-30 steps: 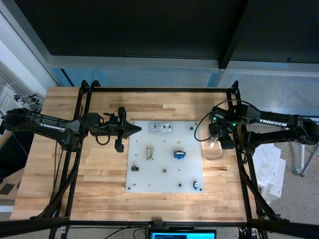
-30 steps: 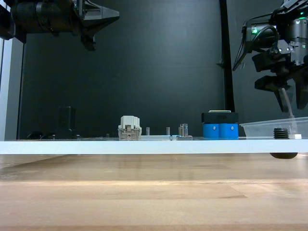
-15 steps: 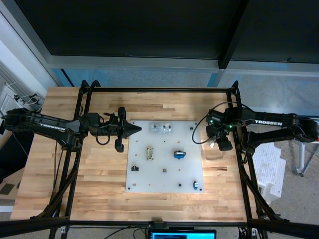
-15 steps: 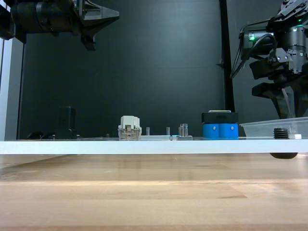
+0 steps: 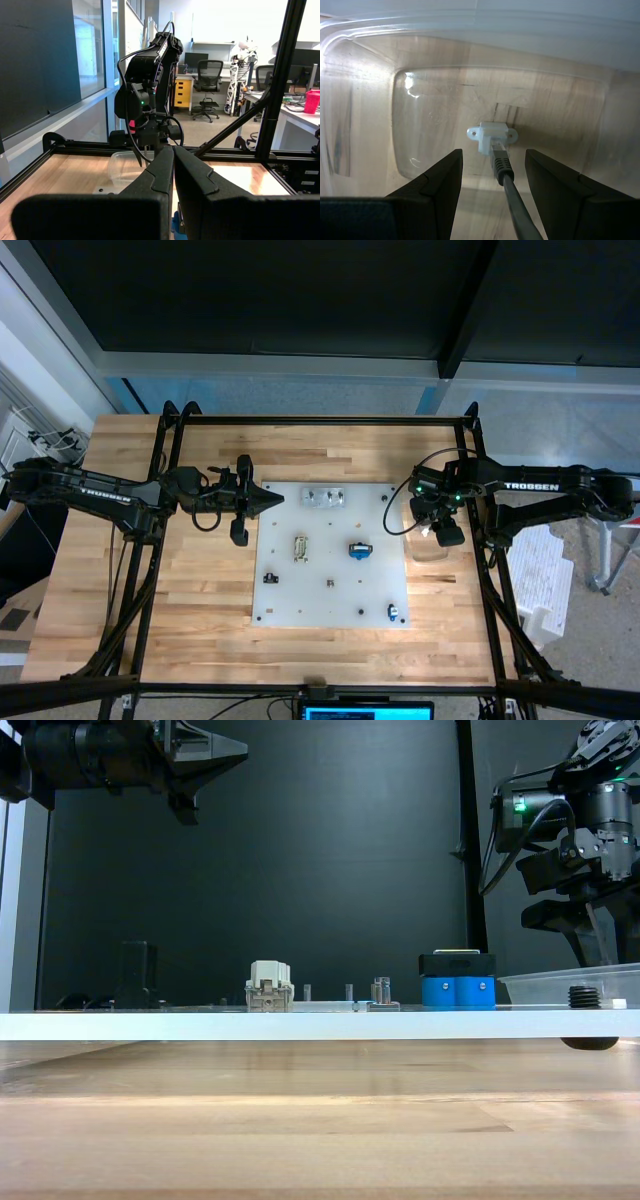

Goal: Pick the RJ45 connector and install on taskboard

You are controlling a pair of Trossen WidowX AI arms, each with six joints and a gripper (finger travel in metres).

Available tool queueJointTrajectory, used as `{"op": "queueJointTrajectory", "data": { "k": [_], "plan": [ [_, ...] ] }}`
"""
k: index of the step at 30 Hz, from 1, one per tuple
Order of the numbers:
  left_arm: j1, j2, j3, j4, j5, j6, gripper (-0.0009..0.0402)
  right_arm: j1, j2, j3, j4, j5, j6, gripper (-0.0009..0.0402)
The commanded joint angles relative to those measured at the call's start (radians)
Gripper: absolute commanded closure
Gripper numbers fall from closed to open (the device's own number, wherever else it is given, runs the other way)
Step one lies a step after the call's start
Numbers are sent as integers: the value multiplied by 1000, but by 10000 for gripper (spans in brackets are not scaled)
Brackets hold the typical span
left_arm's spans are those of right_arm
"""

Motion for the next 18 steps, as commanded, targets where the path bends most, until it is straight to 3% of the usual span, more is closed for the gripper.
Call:
{"op": "queueJointTrajectory", "data": {
  "k": [1, 18],
  "plan": [
    [0, 0, 0, 0, 0, 0, 393, 1, 0, 0, -1, 3, 6, 223],
    [0, 0, 0, 0, 0, 0, 393, 1, 0, 0, -1, 3, 9, 336]
  ]
}}
